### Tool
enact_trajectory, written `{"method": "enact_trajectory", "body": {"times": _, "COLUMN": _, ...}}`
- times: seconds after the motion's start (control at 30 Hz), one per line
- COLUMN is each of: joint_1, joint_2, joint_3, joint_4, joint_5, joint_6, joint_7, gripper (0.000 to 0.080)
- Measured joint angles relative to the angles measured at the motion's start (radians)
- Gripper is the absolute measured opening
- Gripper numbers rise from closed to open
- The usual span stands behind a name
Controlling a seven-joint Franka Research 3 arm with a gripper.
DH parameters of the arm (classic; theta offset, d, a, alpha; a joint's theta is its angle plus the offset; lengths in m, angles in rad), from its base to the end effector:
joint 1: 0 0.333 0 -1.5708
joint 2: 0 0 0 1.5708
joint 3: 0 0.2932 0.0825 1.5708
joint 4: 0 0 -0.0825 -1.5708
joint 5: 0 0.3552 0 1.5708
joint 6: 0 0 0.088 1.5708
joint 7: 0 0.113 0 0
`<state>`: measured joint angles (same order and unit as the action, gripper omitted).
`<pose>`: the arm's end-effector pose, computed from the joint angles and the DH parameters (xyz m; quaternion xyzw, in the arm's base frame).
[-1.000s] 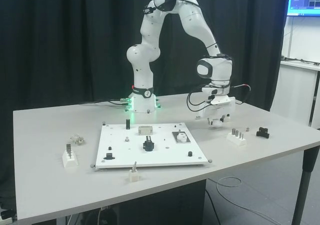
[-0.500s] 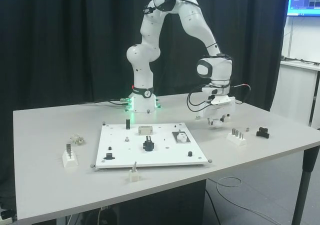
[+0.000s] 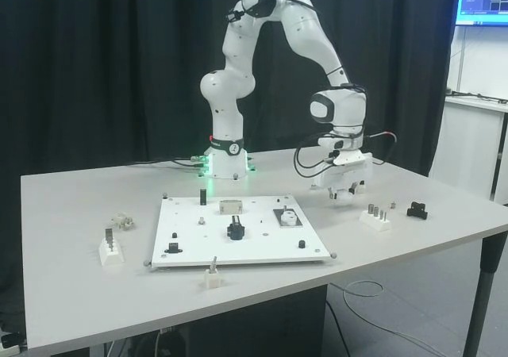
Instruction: Insert large gear.
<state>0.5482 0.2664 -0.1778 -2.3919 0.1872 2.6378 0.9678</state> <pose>0.4508 0.1673 0.2053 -0.9291 0.3691 0.0182 0.0127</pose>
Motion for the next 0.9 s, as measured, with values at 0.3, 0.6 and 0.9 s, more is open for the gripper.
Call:
{"method": "enact_trajectory", "body": {"times": 0.3, "joint_1": -0.045, "joint_2": -0.031, "joint_3": -0.036, "joint_4": 0.0, "joint_5": -0.062, "joint_6": -0.015, "joint_7": -0.035, "gripper": 0.0593}}
{"method": "enact_trajectory", "body": {"times": 0.6, "joint_1": -0.101, "joint_2": -0.073, "joint_3": -0.083, "joint_4": 0.001, "joint_5": -0.112, "joint_6": -0.056, "joint_7": -0.114, "gripper": 0.0593}}
{"method": "enact_trajectory", "body": {"times": 0.9, "joint_1": -0.148, "joint_2": -0.103, "joint_3": -0.135, "joint_4": 0.005, "joint_5": -0.123, "joint_6": -0.099, "joint_7": -0.212, "gripper": 0.0593}}
